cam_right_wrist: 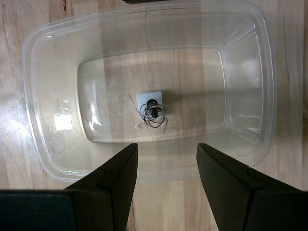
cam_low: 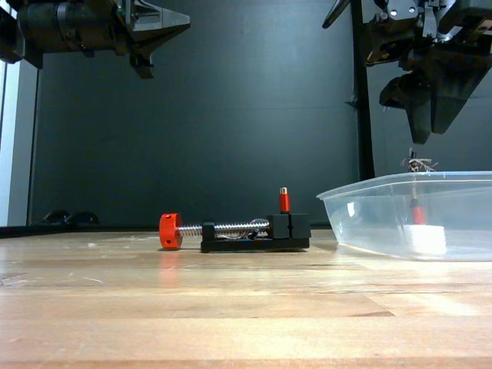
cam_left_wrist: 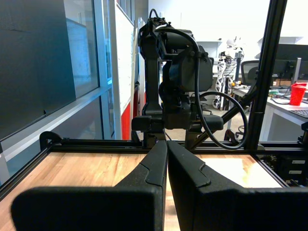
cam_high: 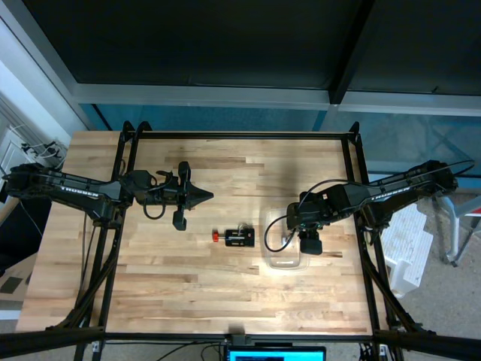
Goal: Pick the rca connector and install on the hub
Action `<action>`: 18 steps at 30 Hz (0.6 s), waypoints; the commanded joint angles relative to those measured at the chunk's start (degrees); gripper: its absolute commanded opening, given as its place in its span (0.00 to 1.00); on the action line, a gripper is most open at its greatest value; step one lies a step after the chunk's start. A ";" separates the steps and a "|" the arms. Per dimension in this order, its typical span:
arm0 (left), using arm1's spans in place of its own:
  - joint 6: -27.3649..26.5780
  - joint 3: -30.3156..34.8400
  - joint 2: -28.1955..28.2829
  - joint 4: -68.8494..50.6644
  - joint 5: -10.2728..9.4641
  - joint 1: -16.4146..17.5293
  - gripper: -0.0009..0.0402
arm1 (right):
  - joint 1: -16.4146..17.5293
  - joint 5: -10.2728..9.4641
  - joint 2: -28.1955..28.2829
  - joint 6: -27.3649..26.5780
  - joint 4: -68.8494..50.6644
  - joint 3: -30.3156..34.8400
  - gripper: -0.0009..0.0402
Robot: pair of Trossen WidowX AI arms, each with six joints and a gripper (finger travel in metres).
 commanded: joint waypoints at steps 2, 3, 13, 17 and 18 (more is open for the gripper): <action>0.02 0.02 0.02 0.00 0.00 0.00 0.02 | 0.13 0.04 0.07 0.07 0.09 0.00 0.43; 0.02 0.02 0.02 0.00 0.00 0.00 0.02 | 0.17 0.04 0.07 0.07 0.09 0.00 0.43; 0.02 0.02 0.02 0.00 0.00 0.00 0.02 | 0.70 0.00 3.61 0.20 0.13 0.00 0.43; 0.00 0.02 0.02 0.00 0.00 0.00 0.02 | 0.92 0.02 4.72 0.26 0.68 0.00 0.43; 0.02 0.02 0.02 0.00 0.00 0.00 0.02 | 1.03 0.00 4.96 0.35 0.87 0.00 0.43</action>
